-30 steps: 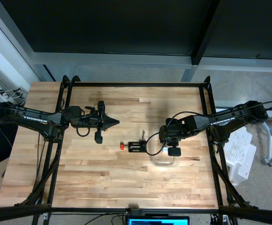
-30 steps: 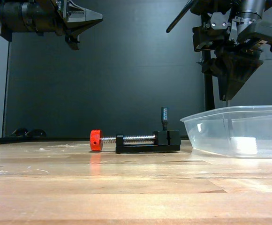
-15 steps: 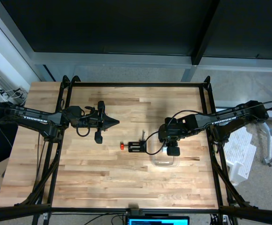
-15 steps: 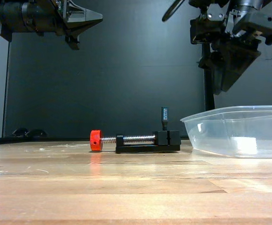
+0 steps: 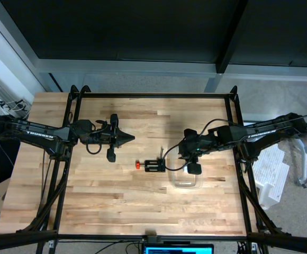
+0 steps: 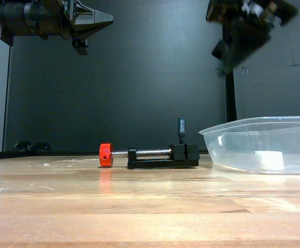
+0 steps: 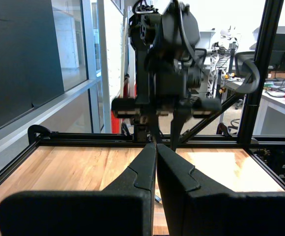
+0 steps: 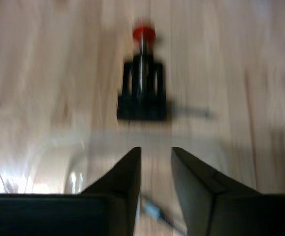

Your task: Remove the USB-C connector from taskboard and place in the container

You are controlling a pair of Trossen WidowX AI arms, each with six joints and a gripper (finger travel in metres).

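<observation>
The taskboard (image 5: 152, 165) is a small black fixture with a red knob (image 6: 106, 154) at its left end, lying mid-table. A slim stick, the USB-C connector (image 6: 181, 129), stands upright from the fixture's right end; from above, the connector (image 5: 162, 153) is a thin pale line. The clear container (image 5: 185, 180) sits just right of the fixture. My right gripper (image 5: 184, 152) hangs high over the container's near-left part, tilted toward the taskboard (image 8: 142, 98), open with nothing between its fingers (image 8: 128, 172). My left gripper (image 5: 128, 138) is shut and parked high, far left of the fixture.
A small pale bit (image 8: 150, 211) lies below the right gripper's fingers, apparently inside the container (image 8: 64, 142). A black frame (image 5: 153, 96) borders the wooden table. The right arm's cable (image 5: 172, 166) loops down near the fixture.
The right gripper has risen from just above the container and swung left, tilting toward the taskboard. The left arm, fixture and container have not moved.
</observation>
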